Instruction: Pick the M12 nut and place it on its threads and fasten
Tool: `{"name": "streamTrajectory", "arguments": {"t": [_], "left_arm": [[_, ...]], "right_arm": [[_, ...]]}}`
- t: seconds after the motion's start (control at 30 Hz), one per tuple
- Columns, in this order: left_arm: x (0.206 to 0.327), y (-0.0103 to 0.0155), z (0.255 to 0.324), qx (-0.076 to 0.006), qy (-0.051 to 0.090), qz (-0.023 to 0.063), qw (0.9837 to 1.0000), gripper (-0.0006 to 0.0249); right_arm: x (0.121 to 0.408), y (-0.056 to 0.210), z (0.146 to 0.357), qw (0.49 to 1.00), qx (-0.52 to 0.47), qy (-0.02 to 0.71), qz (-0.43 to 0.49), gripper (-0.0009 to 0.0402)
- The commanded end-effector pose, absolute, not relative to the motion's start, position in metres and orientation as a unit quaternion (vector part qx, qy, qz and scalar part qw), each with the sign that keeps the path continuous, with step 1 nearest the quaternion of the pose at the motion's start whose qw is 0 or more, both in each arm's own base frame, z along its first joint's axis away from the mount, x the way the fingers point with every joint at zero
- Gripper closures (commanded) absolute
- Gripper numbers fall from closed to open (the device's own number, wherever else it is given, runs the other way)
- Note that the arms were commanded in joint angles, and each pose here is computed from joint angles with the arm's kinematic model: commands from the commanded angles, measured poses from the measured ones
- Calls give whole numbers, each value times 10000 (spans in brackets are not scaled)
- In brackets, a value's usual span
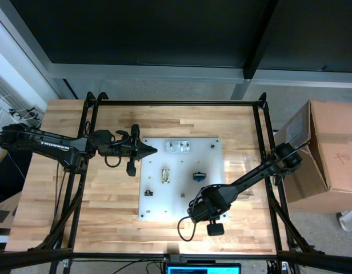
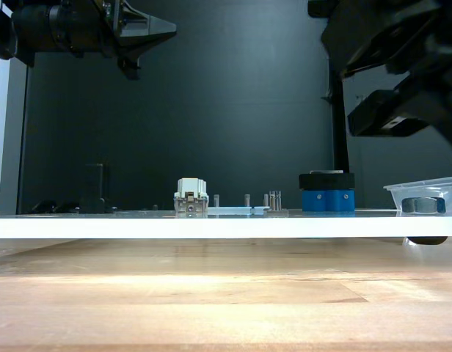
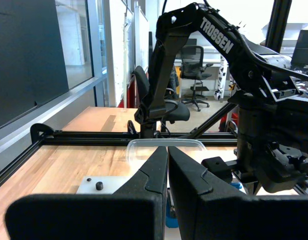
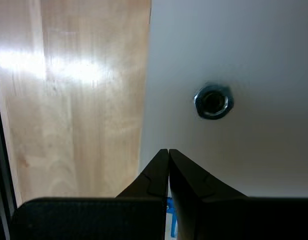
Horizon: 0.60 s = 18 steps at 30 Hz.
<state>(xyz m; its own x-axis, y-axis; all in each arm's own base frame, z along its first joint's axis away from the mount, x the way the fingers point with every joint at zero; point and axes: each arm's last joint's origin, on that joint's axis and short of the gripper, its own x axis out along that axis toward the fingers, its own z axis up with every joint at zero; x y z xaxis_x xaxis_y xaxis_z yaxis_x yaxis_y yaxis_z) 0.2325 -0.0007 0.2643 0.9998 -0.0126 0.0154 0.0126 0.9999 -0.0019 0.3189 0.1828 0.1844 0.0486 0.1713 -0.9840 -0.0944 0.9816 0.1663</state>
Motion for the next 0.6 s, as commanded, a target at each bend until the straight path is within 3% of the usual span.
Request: {"name": "streamTrajectory", "arguments": {"t": [0.03,0.27,0.6], "left_arm": [[2326,-7,2641,-8,-68,-63,10000,243],[2326,-6,2640,-8,-62,-61,10000,243],[2326,-7,2641,-8,-70,-63,10000,243]], "right_arm": [[3182,1809,1916,7329,279,6740,887,393],[3141,1628,2243,7809,91,6214,634,393],[2892,940,2611,8867,239,4616,123,394]]}}
